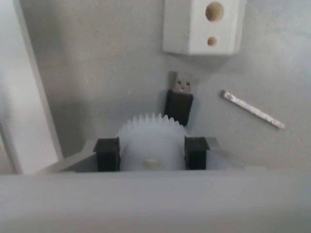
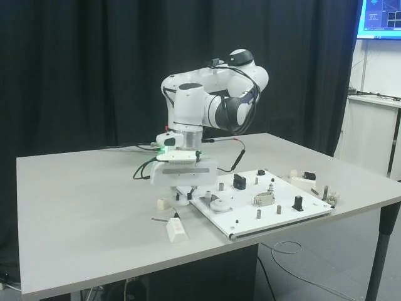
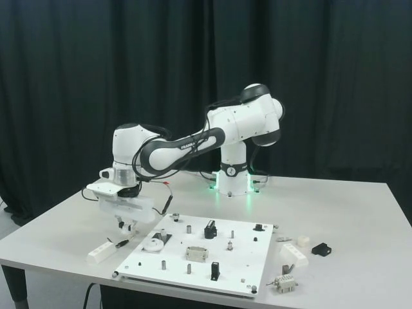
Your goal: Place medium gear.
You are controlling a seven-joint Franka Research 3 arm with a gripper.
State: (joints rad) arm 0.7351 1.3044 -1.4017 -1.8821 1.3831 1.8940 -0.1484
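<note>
Gear held over the table, just off the board's edge

The gripper [image 1: 151,151] had its two black fingers [image 1: 107,154] closed on either side of the white medium gear [image 1: 151,138], gripping it; the gear hung above the grey table [image 2: 81,188], beside the white assembly board [image 3: 244,257]; beneath it lay a black USB plug [image 1: 179,99], with a white block [image 1: 201,26] and a thin metal bar [image 1: 252,109] near by; another white gear [image 3: 152,244] sat on the board.
</note>
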